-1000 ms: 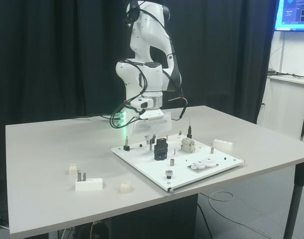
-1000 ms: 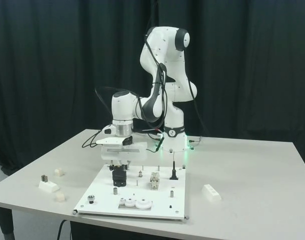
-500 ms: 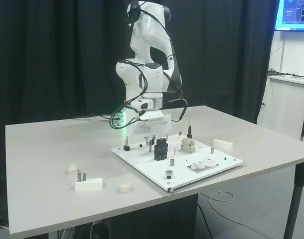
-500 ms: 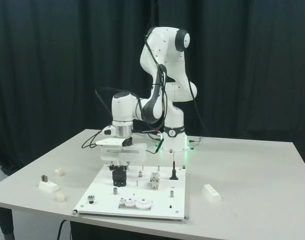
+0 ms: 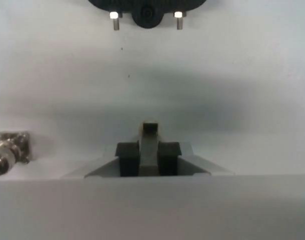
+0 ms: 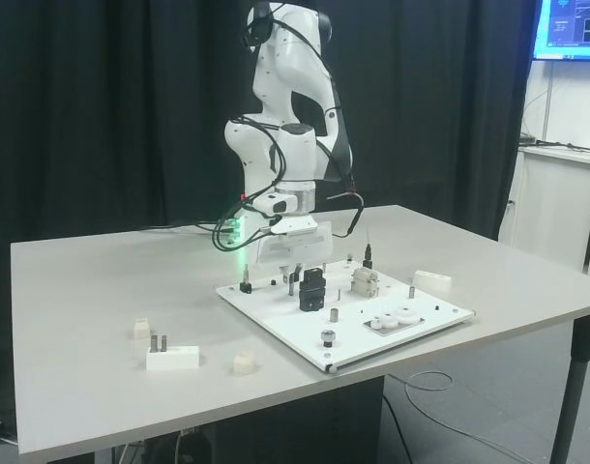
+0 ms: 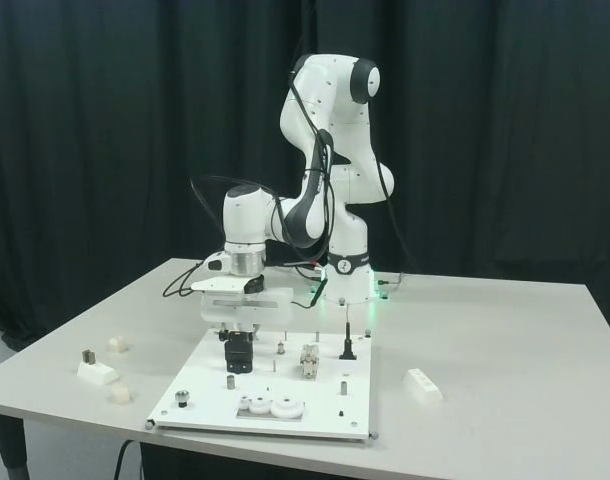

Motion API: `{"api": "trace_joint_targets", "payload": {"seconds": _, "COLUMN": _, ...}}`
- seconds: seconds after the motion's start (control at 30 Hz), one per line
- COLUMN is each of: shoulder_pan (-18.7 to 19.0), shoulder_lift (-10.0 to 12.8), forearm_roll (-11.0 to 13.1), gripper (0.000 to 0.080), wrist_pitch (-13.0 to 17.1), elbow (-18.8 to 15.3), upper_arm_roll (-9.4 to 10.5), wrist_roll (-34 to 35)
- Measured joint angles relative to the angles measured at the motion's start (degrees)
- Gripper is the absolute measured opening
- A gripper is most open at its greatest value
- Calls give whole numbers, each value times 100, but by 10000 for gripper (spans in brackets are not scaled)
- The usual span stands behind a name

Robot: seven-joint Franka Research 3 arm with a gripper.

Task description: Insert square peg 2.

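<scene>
A grey table (image 6: 102, 290) carries a white board (image 6: 411, 333) near its front edge, with the arm's base (image 7: 347, 290) bolted behind it. Beside the board lie a white block holding two pegs (image 6: 172, 358), two small white cubes (image 6: 141, 328) (image 6: 243, 362), and a white block (image 6: 431, 280) on the other side.

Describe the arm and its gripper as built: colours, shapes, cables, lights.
The arm is white, with rounded links and black joint caps. Loose black cables loop along it. A green light glows near its base. The gripper has a wide white body and two black fingers.
</scene>
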Motion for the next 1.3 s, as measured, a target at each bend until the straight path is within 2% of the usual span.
{"api": "trace_joint_targets", "payload": {"seconds": 1.3, "shoulder_pan": 2, "shoulder_lift": 50, "forearm_roll": 157, "gripper": 75, "wrist_pitch": 152, "elbow": 4, "upper_arm_roll": 47, "wrist_roll": -117}}
